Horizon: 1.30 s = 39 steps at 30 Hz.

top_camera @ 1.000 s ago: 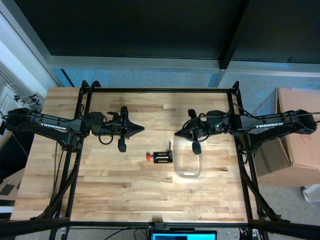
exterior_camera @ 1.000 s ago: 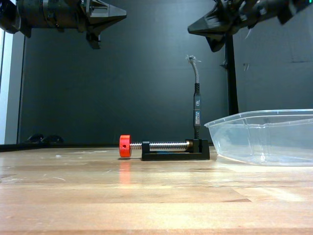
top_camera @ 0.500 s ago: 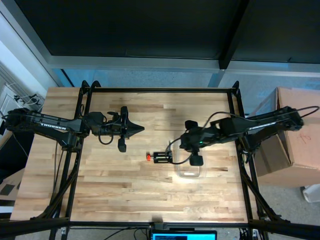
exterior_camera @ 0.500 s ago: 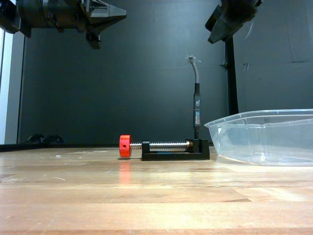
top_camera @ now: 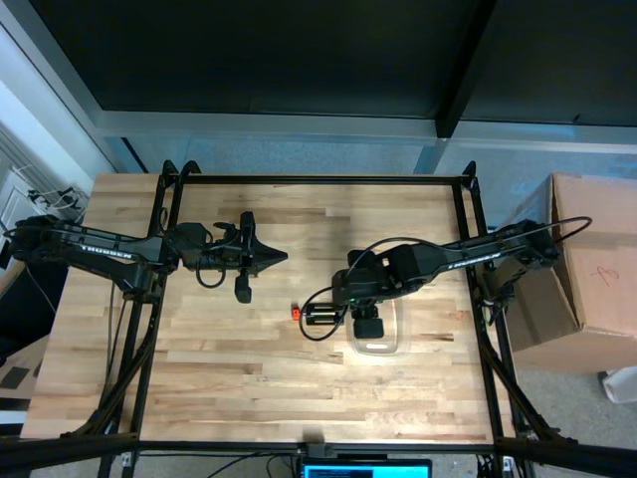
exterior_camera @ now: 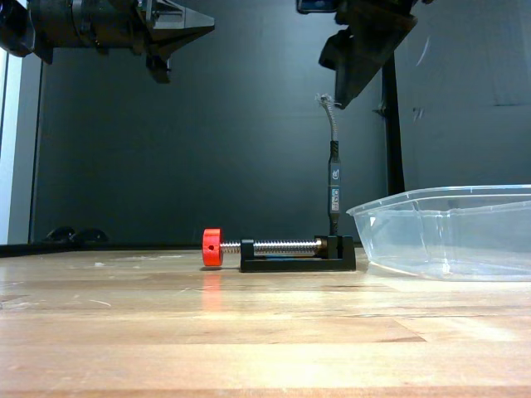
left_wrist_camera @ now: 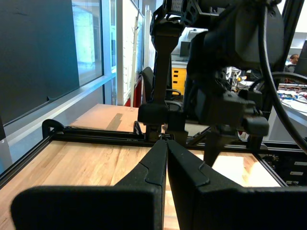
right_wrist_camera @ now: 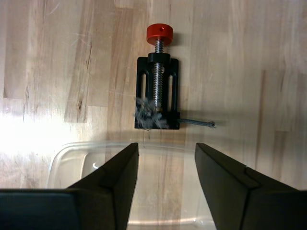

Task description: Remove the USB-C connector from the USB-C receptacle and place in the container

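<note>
Low view: left hand (exterior_camera: 207, 25), pinched together, hangs high, well left of the clamp (exterior_camera: 282, 253). USB-C connector (exterior_camera: 334, 186) stands upright, plugged into the USB-C receptacle (exterior_camera: 334, 241) on the clamp. Right hand (exterior_camera: 338, 89), spread apart, hovers near above its cable end, so it's the nearer arm; container (exterior_camera: 431, 228) sits just right.

USB-C connector (exterior_camera: 334, 189) tip: hidden in fixture (exterior_camera: 286, 264) (seating unclear) | left tool (exterior_camera: 211, 26), right tool (exterior_camera: 340, 98): cropped at top

Red knob (right_wrist_camera: 159, 32), black vise (right_wrist_camera: 144, 91) (cable (right_wrist_camera: 147, 115) perhaps grey)
</note>
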Motion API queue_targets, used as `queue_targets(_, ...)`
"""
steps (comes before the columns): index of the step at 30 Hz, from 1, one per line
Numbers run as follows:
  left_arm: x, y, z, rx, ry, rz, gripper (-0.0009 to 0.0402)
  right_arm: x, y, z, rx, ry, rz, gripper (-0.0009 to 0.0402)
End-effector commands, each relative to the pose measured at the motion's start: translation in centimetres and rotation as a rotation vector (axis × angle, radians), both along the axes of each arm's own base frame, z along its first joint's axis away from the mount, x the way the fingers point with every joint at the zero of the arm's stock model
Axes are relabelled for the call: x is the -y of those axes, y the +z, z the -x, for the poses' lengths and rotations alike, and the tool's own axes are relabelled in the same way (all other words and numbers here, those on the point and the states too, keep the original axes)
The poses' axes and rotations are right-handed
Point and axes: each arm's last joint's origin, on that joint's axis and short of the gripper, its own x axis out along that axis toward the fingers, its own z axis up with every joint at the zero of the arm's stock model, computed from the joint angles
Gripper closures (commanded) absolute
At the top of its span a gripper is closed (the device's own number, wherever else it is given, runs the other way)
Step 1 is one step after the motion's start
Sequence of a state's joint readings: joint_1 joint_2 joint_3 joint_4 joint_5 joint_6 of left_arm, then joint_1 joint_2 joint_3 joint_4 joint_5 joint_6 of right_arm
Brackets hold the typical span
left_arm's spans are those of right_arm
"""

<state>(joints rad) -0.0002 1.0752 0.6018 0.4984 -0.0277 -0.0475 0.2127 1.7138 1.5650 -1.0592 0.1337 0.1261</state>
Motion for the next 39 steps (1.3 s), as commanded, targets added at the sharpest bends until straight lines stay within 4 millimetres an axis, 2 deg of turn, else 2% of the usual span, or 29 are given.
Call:
queue_targets(1, 0.0, 0.0, 0.0, 0.001, 0.000, 0.000, 0.0393, -0.2, -1.0, -0.6, -0.027, -0.016, -0.006, 0.0205)
queue_targets(7, 0.0, 0.0, 0.0, 0.001, 0.000, 0.000, 0.0393, -0.7, -2.7, -1.7, -0.065, -0.022, -0.047, 0.0185)
queue_targets(23, 0.0, 0.0, 0.0, 0.001, 0.000, 0.000, 0.0393, -1.0, -5.8, -2.8, -0.101, -0.028, -0.039, 0.0188)
queue_targets(29, 0.0, 0.0, 0.0, 0.001, 0.000, 0.000, 0.0393, -1.0, -6.5, -3.0, -0.108, -0.030, -0.037, 0.0225)
queue_targets(39, 0.0, 0.0, 0.0, 0.001, 0.000, 0.000, 0.0393, -0.9, -6.6, -3.0, -0.101, -0.053, -0.019, 0.0322)
